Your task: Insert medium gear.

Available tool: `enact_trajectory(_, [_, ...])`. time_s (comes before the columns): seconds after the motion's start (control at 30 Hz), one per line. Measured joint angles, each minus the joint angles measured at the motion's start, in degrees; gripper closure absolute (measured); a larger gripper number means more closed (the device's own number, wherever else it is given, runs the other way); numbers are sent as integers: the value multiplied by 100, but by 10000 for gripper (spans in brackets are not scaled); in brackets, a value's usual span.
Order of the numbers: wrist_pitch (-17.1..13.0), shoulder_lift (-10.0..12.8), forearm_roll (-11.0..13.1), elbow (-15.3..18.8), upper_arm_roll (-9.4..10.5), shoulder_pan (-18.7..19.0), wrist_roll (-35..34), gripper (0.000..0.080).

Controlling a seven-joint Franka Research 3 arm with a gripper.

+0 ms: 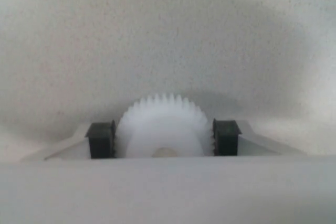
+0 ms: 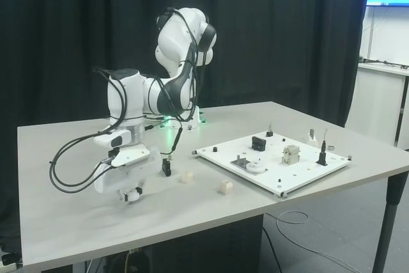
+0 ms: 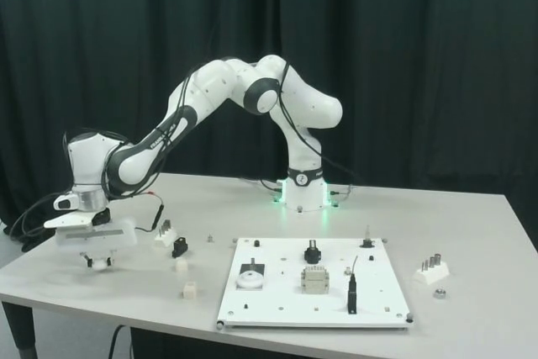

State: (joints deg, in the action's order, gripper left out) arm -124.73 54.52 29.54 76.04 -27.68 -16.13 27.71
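Fingers (image 1: 164,139) pinch the white gear (image 1: 161,128) above the grey surface (image 2: 77,222), well apart from the white board (image 3: 277,300); a tilted gear could jam on its peg.

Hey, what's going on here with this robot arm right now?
The white robot arm has reached out to the far end of the grey table, away from the white assembly board. Its gripper is shut on a white gear, gripped between the two black fingertips, just above the tabletop. The board, with another gear already on it, sits well apart from the gripper, so the held gear has not been inserted yet. A few small blocks lie on the table between them.
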Motion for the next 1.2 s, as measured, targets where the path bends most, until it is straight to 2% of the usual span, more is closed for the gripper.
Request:
enact_trajectory(0.37, [254, 0, 0, -158, -67, 3, -10, 406])
enact_trajectory(0.87, [308, 0, 0, -203, -69, 8, -38, 406])
enact_trajectory(1.2, [703, 0, 76, -266, -61, 40, -160, 406])
